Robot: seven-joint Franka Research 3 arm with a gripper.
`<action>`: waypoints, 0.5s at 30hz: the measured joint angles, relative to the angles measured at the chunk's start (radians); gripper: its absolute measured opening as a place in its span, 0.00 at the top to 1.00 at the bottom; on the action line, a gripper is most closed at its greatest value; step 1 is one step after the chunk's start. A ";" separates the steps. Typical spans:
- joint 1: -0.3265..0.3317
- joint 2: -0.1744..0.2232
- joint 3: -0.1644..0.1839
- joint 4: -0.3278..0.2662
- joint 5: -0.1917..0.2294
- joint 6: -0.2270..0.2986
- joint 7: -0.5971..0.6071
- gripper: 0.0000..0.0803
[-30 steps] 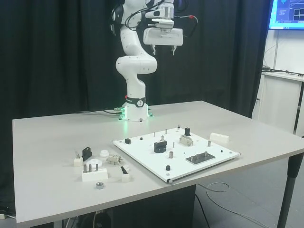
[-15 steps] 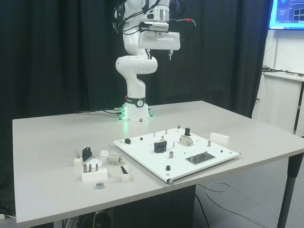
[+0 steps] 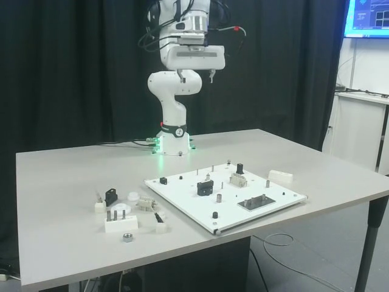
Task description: Pick USB.
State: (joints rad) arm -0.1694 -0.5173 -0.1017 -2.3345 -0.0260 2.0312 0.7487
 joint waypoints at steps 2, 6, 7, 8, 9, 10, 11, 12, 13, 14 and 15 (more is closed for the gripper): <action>-0.002 0.017 -0.011 0.006 0.006 0.017 0.010 0.00; -0.007 0.053 -0.031 0.017 0.029 0.056 0.039 0.00; -0.008 0.062 -0.036 0.019 0.033 0.066 0.044 0.00; -0.009 0.071 -0.042 0.022 0.038 0.077 0.047 0.00; -0.010 0.080 -0.047 0.024 0.043 0.087 0.049 0.00; -0.010 0.089 -0.052 0.026 0.048 0.098 0.049 0.00; -0.010 0.097 -0.057 0.029 0.053 0.107 0.049 0.00; -0.010 0.107 -0.063 0.032 0.059 0.116 0.049 0.00; -0.010 0.117 -0.068 0.035 0.063 0.126 0.049 0.00; -0.010 0.126 -0.073 0.037 0.067 0.136 0.049 0.00; -0.010 0.135 -0.078 0.040 0.072 0.146 0.049 0.00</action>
